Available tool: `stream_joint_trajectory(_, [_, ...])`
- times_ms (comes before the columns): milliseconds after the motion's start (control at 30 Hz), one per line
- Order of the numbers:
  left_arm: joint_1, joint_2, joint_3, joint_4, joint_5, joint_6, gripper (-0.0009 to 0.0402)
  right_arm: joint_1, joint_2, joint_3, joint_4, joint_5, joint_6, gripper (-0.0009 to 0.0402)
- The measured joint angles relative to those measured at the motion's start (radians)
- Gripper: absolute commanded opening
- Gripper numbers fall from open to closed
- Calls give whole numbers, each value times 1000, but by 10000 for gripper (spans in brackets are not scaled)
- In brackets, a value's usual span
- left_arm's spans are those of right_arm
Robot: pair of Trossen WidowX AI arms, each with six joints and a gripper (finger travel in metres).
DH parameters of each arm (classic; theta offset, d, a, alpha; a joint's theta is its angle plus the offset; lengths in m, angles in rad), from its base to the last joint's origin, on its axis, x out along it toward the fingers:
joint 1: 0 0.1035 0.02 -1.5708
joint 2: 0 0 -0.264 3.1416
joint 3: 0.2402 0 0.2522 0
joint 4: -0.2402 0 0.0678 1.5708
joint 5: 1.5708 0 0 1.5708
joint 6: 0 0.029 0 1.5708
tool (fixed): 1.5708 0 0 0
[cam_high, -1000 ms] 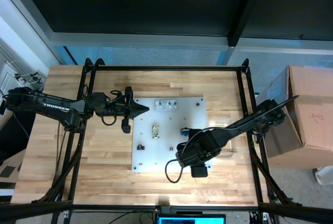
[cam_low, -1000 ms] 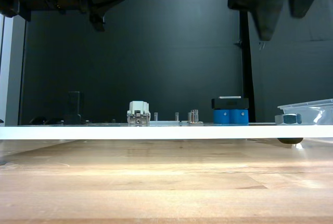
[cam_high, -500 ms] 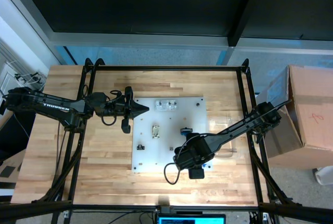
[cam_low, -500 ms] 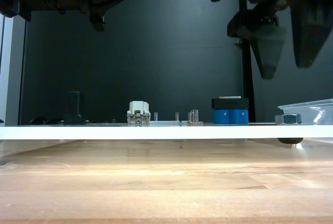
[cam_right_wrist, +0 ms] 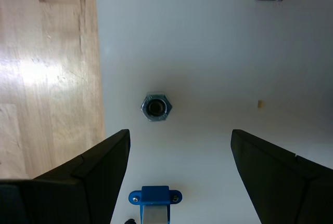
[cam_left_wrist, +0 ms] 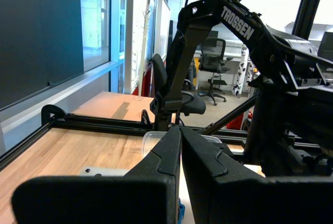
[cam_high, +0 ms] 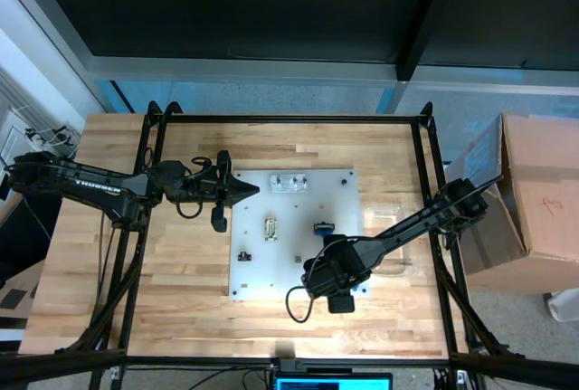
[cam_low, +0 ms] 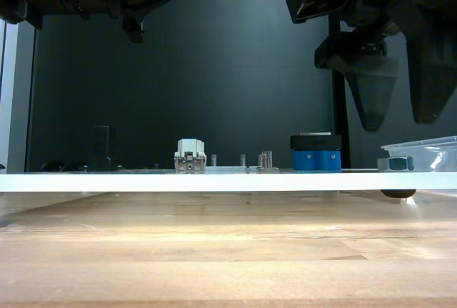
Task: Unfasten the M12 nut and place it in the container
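The silver M12 nut (cam_right_wrist: 156, 107) sits on its stud on the white board (cam_right_wrist: 208, 52), its dark centre showing from above. In the low view the nut (cam_low: 395, 164) stands low on the board in front of the clear container (cam_low: 428, 148). My right gripper (cam_right_wrist: 180, 133) hangs open above it with the nut near the gap between the wide-spread fingers, which do not touch it. In the high view the right gripper (cam_high: 330, 277) covers the nut, beside the container (cam_high: 384, 207). My left gripper (cam_high: 249, 190) is shut and empty, high over the board's far left edge.
A blue block (cam_low: 315, 159) stands mid-board, just beside the nut in the right wrist view. A white connector (cam_low: 190, 158) and a small silver post (cam_low: 265, 159) stand further left. A cardboard box (cam_high: 538, 200) stands off the table's right side. Black frame rails run around the table.
My right gripper has moved toward the near edge and come down, its fingers now hanging over the nut. The nut and the left arm have not moved.
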Motion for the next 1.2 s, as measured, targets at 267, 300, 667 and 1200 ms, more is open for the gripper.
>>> stream_joint_trajectory(267, [0, 0, 0, 0, 0, 0, 0, 8, 0, -38, 61, -3, 22, 247])
stream_joint_trajectory(300, [0, 0, 0, 0, 0, 0, 0, 9, 0, -43, 69, -3, 27, 246])
stream_joint_trajectory(667, [0, 0, 0, 0, 0, 0, 0, 19, 19, -72, 113, -17, 47, 233])
stream_joint_trajectory(1200, [0, 0, 0, 0, 0, 0, 0, 23, 29, -72, 133, -21, 74, 173])
